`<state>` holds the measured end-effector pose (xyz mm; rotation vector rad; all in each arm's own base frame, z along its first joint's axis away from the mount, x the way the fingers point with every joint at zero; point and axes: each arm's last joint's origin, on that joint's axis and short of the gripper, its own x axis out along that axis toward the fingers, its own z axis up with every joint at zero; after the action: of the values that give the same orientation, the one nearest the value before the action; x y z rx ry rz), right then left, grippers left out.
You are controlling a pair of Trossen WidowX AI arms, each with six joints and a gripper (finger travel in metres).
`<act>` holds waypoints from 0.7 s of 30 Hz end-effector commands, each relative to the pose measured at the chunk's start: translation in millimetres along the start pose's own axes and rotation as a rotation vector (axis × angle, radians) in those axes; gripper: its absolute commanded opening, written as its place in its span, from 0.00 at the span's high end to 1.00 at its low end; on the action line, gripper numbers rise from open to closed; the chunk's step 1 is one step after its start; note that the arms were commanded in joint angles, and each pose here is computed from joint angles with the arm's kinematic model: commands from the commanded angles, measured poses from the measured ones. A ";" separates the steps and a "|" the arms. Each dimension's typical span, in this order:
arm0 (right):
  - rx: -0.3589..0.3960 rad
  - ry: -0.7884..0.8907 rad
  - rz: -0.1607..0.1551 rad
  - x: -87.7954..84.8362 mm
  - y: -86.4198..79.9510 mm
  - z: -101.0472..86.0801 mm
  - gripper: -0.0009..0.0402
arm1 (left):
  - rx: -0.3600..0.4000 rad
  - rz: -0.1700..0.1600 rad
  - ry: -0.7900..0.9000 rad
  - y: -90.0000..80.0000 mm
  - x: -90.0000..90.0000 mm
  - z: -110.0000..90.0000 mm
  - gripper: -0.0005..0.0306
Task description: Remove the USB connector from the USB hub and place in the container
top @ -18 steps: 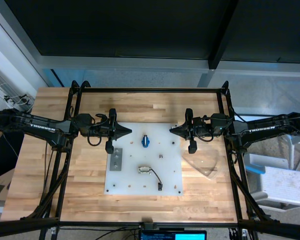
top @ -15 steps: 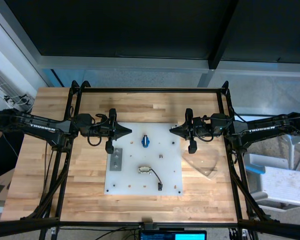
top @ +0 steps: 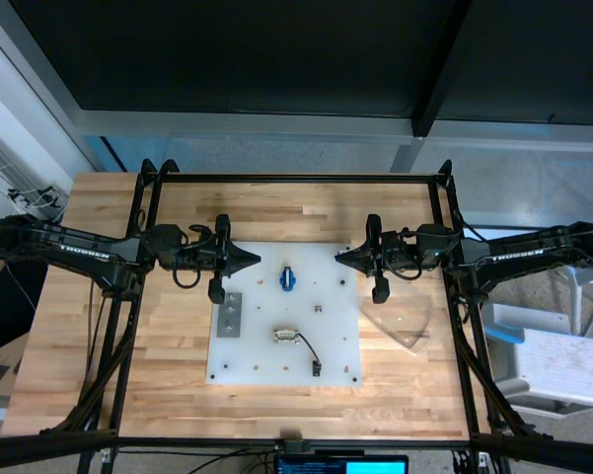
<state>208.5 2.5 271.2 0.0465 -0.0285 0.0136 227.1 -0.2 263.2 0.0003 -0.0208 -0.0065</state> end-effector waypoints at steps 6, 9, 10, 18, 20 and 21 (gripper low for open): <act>0.075 -0.018 0.007 3.2 1.8 18.5 0.98 | 0.000 0.000 0.000 0.0 0.1 0.0 0.98; 0.081 0.050 0.004 5.3 2.9 28.6 0.98 | 0.000 0.000 0.000 0.0 0.1 0.0 0.98; 0.084 0.081 0.005 5.6 3.7 32.2 0.98 | 0.000 0.000 0.000 0.0 0.0 0.0 0.98; 0.134 0.366 -0.016 0.6 8.0 55.4 0.98 | 0.000 0.000 0.000 0.0 0.0 0.0 0.98; 0.131 0.432 -0.014 0.2 10.2 58.8 0.98 | 0.000 0.000 0.000 0.0 0.1 0.0 0.98; 0.128 0.460 -0.013 1.2 11.3 59.9 0.98 | 0.000 0.000 0.000 0.0 0.1 0.0 0.98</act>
<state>206.9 9.7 330.8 0.1747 0.3952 0.0112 227.1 -0.2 263.3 0.0003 -0.0212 -0.0065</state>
